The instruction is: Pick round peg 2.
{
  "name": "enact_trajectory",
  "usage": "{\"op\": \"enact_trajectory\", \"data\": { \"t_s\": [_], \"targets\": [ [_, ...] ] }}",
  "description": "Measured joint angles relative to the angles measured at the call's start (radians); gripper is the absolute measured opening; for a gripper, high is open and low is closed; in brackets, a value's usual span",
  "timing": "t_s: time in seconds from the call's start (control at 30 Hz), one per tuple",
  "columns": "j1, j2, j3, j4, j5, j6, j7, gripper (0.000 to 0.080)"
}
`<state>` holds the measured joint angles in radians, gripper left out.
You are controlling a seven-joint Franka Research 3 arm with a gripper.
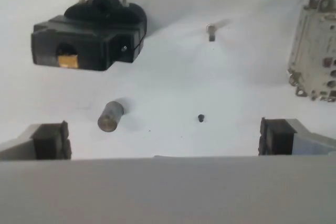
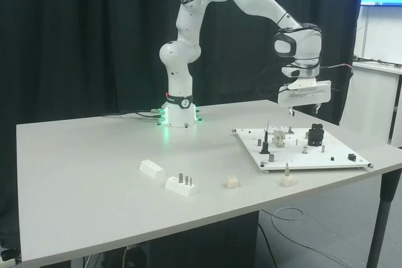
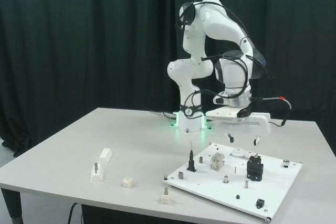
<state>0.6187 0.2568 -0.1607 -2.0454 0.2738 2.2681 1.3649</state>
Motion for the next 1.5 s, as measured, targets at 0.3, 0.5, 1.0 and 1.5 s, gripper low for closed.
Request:
{"op": "enact_trajectory", "data": {
  "t_s": [0.3, 0.5, 1.0, 1.5],
  "targets": [
    [-0.036, -0.009, -0.001, 0.0, 0.04, -0.022, -0.06, 0.08],
    [-0.055, -0.016, -0.001, 0.0, 0.046, -0.037, -0.066, 0.08],
    [-0.102, -0.054, -0.045, 0.0, 0.02, -0.069, -0.066, 0.08],
    [-0.147, -0.163, -0.177, 0.0, -0.108, -0.218, -0.153, 0.08]
  ]
}}
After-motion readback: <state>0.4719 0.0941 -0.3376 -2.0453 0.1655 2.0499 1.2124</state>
